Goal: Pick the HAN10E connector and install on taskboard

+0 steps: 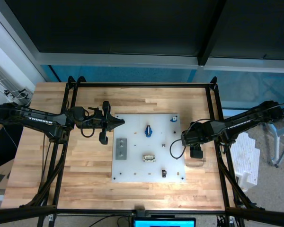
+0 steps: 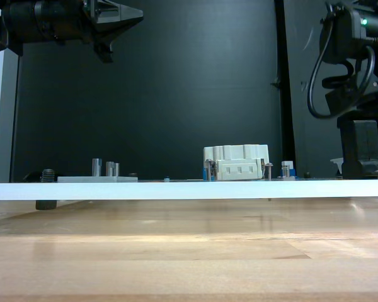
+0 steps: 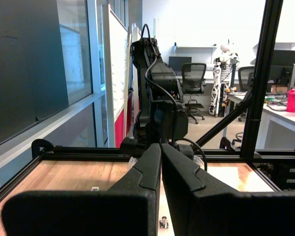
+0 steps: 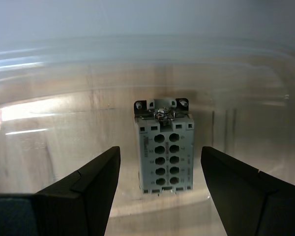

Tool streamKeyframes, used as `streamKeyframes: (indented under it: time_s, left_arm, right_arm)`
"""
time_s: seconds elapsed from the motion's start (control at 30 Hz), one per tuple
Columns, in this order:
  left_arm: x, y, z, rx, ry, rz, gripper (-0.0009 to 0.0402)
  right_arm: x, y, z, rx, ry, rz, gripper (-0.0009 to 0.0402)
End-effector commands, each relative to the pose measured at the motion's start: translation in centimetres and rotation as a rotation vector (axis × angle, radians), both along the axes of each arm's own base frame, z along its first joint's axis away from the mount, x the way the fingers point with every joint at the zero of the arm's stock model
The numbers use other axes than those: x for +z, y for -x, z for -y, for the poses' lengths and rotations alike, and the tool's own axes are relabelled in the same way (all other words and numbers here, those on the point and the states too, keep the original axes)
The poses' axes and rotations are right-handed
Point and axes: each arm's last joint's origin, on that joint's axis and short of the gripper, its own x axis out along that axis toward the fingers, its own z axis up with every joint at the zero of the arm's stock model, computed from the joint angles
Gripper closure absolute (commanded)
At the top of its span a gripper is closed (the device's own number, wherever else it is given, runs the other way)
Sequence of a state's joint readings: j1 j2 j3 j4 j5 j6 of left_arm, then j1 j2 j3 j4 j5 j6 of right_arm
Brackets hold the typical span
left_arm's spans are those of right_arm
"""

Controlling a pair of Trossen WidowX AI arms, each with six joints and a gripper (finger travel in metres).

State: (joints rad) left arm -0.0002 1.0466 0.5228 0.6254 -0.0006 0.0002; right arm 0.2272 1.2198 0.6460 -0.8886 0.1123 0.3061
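White lettering on the left arm (image 1: 38, 119) reads TROSSEN. The tiny marks beside the HAN10E connector's (image 4: 163, 150) pin holes are too small to read.

The connector lies in a clear tray (image 4: 64, 98) on the tabletop (image 1: 61, 170), just off the taskboard's (image 1: 132, 172) right edge. The right gripper (image 4: 160, 152) hangs over it, fingers (image 4: 96, 179) spread on either side and not touching it. Only the right wrist view shows this, because from above the gripper covers the connector.

On the taskboard sit a blue part (image 1: 148, 131), a grey rectangle (image 1: 121, 148), a small black part (image 1: 164, 173) and a pale block (image 2: 236, 162), which the low view shows standing upright.

The left gripper (image 1: 118, 122) hovers high above the board's far left corner, fingers (image 3: 184, 172) pressed together on nothing.
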Motion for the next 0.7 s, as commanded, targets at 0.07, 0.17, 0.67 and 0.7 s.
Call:
streamKeyframes:
  time_s: [0.07,0.17,0.67,0.7]
  left_arm:
    - [0.0,-0.01,0.0,0.0,0.0,0.0,0.0392]
    - [-0.01,-0.01,0.0,0.0,0.0,0.0,0.0392]
    - [0.0,-0.01,0.0,0.0,0.0,0.0,0.0392]
    - [0.0,-0.01,0.0,0.0,0.0,0.0,0.0392]
  right_arm:
    - [-0.42,0.06,-0.02,-0.002,-0.006,0.011,0.0165]
    - [-0.49,0.1,-0.02,-0.001,-0.005,0.009,0.0165]
    - [-1.0,-0.02,-0.05,-0.001,0.0,-0.02,0.0202]
    - [-1.0,-0.02,-0.05,-0.001,0.0,-0.02,0.0209]
